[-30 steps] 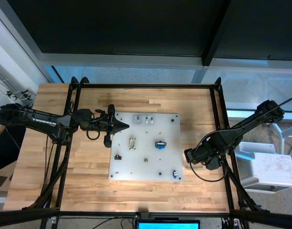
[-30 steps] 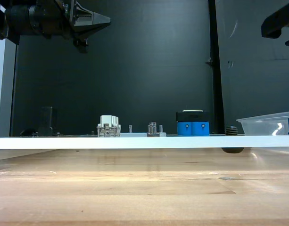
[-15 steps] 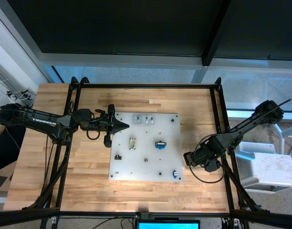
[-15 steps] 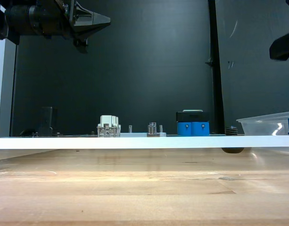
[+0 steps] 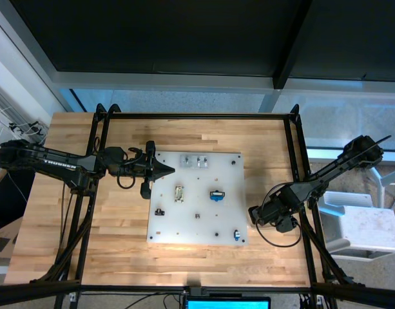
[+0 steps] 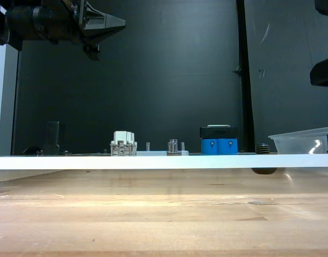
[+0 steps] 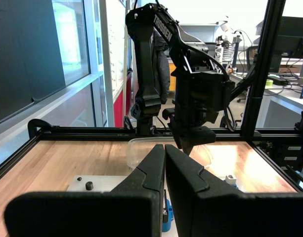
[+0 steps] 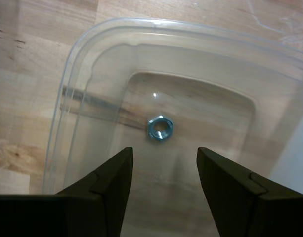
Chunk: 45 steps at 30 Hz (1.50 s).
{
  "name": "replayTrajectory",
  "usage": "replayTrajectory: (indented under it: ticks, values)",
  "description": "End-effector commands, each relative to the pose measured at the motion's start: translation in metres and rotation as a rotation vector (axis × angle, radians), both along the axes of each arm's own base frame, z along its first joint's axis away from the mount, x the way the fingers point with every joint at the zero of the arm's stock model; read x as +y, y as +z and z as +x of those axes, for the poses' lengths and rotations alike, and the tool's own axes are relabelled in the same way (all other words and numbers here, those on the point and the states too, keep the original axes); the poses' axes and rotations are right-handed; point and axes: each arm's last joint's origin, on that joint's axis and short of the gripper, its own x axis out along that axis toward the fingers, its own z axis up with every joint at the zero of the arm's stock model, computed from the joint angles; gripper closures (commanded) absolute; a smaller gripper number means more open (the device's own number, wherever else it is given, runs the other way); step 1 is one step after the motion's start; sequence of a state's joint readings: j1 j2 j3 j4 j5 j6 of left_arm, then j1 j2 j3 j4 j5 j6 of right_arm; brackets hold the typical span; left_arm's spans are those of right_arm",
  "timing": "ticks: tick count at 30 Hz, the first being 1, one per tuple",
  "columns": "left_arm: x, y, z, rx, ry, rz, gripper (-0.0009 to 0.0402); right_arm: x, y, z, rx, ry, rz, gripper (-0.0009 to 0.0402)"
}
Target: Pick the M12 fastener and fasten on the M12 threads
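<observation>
The M12 fastener [image 8: 160,127], a small silver nut, lies flat on the floor of a clear tray [image 8: 82,64]. My right gripper [image 8: 164,160] hangs open above it, one finger on each side of the nut and short of it. In the high view the right gripper [image 5: 255,214] is just off the white board's [image 5: 184,222] right edge. The M12 threads [image 6: 262,148], a black ribbed stud, stand bare on the board's near right part [image 5: 216,234]. My left gripper [image 5: 163,170] is shut and held high over the board's far left edge.
On the board stand a blue connector block [image 6: 219,143], a pale grey connector [image 6: 123,144], small silver posts [image 6: 173,145] and a small blue part [image 5: 236,235]. The clear tray [image 6: 300,140] sits to the right of the board. Black frame rails border the table.
The right arm has come down and slightly nearer over the tray; in the low view it has dropped and slid rightward. The left arm has not moved.
</observation>
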State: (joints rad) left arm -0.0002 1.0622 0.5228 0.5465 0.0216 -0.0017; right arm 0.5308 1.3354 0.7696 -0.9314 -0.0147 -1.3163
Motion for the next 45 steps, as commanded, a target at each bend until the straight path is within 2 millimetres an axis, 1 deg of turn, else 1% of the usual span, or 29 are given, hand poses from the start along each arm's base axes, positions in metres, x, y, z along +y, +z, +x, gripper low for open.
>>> replayTrajectory:
  ticks: [1, 5, 15, 22, 33, 45]
  values:
    - [0.000, 0.000, 0.000, 0.000, 0.000, 0.000, 0.0393, 0.000, -0.004, -0.001, -0.002, 0.001, 0.010, 0.0196]
    - [0.000, 0.000, 0.000, 0.000, 0.000, 0.000, 0.0393, 0.001, -0.008, 0.001, 0.015, 0.001, 0.000, 0.0192]
    - [0.000, 0.000, 0.000, 0.000, 0.000, 0.000, 0.0393, 0.002, -0.022, 0.003, 0.019, 0.003, 0.003, 0.0201]
    - [0.000, 0.000, 0.000, 0.000, 0.000, 0.000, 0.0393, 0.002, -0.023, 0.003, 0.017, 0.010, 0.004, 0.0201]
    - [0.000, 0.000, 0.000, 0.000, 0.000, 0.000, 0.0393, 0.004, -0.035, 0.006, 0.035, 0.009, -0.001, 0.0201]
    - [0.000, 0.000, 0.000, 0.000, 0.000, 0.000, 0.0393, 0.005, -0.038, 0.006, 0.042, 0.010, 0.018, 0.0201]
